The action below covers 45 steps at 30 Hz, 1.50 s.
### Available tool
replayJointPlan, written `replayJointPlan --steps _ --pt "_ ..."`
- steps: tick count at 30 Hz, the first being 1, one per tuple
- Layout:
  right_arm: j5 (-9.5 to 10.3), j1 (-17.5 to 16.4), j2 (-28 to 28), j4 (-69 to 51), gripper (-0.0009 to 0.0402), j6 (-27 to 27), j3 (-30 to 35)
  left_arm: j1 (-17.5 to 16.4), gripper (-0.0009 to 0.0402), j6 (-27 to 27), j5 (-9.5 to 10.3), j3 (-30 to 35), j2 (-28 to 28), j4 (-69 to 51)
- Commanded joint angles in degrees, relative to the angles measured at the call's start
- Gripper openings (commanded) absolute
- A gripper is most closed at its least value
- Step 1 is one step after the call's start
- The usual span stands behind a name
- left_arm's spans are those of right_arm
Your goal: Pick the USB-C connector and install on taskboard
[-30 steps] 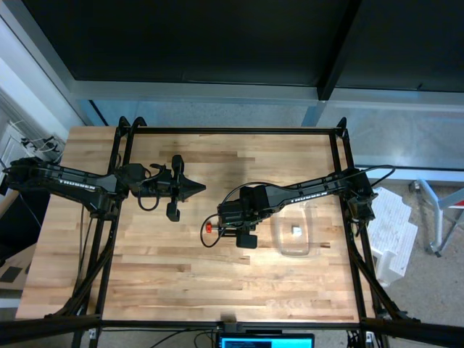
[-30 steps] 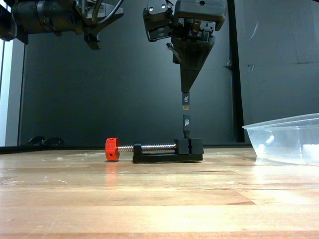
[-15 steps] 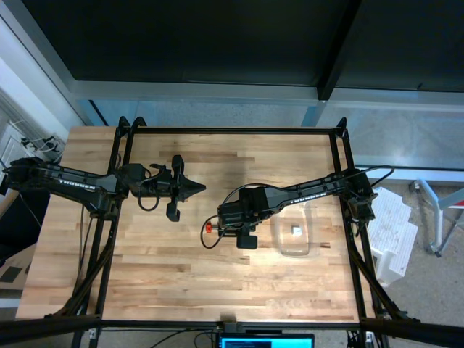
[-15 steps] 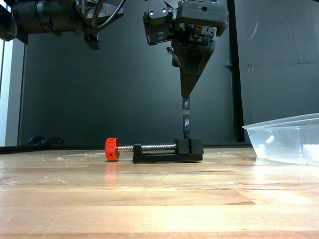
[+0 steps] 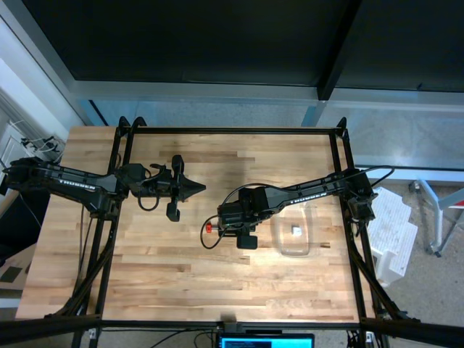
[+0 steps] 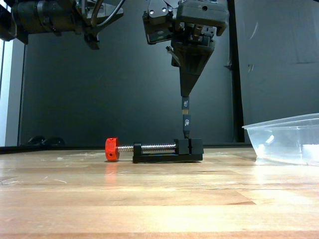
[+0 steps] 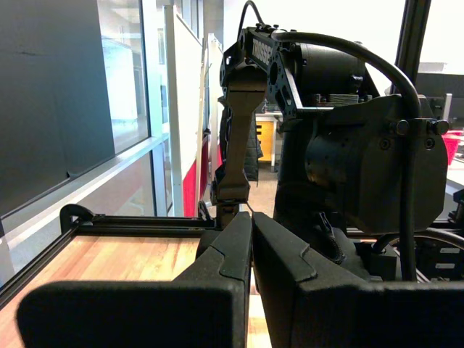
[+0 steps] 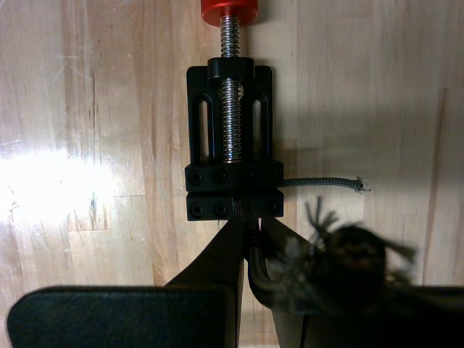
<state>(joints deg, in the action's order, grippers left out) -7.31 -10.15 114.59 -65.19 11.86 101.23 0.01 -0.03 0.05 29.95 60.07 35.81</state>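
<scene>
The taskboard point(image 6: 167, 152) is a black block with a threaded screw and an orange-red knob point(image 6: 111, 149). It lies mid-table, with a thin black stem point(image 6: 186, 127) standing on its right end. My right gripper point(image 6: 185, 98) hangs straight above that stem, shut on the USB-C connector point(image 6: 185, 104), a dark plug whose gold tip meets the stem's top. In the right wrist view the taskboard point(image 8: 232, 174) lies just beyond the shut fingertips point(image 8: 233, 232), and the plug's frayed braided cable point(image 8: 341, 254) trails beside them. My left gripper point(image 5: 197, 188) hovers shut over the table's left half, holding nothing.
A clear plastic tray point(image 5: 284, 246) sits just right of the right gripper point(image 5: 232, 225), with a small whitish piece point(image 5: 296, 230) inside. A short loose cord point(image 8: 319, 183) lies beside the taskboard. A black frame borders the table.
The right gripper has come down a little with the connector. The gap seen a second ago between the plug's tip and the stem has closed. The left arm has not moved.
</scene>
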Motion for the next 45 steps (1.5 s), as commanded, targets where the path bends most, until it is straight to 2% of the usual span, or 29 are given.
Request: replayJointPlan --steps 1,4,20,45 --pt "0.09 0.0 0.0 0.0 0.0 0.1 -0.3 0.0 0.0 0.0 -0.02 0.0 0.0 0.0" --pt "0.85 0.0 0.0 0.1 0.0 0.2 -0.3 0.0 0.0 0.0 -0.02 0.0 0.0 0.0" --pt "0.79 0.0 0.0 0.6 0.0 -0.5 -0.7 0.0 0.0 0.0 -0.02 0.0 0.0 0.0" --pt "0.79 0.0 0.0 4.2 0.0 -2.4 -4.8 0.0 0.0 0.0 -0.02 0.0 0.0 0.0"
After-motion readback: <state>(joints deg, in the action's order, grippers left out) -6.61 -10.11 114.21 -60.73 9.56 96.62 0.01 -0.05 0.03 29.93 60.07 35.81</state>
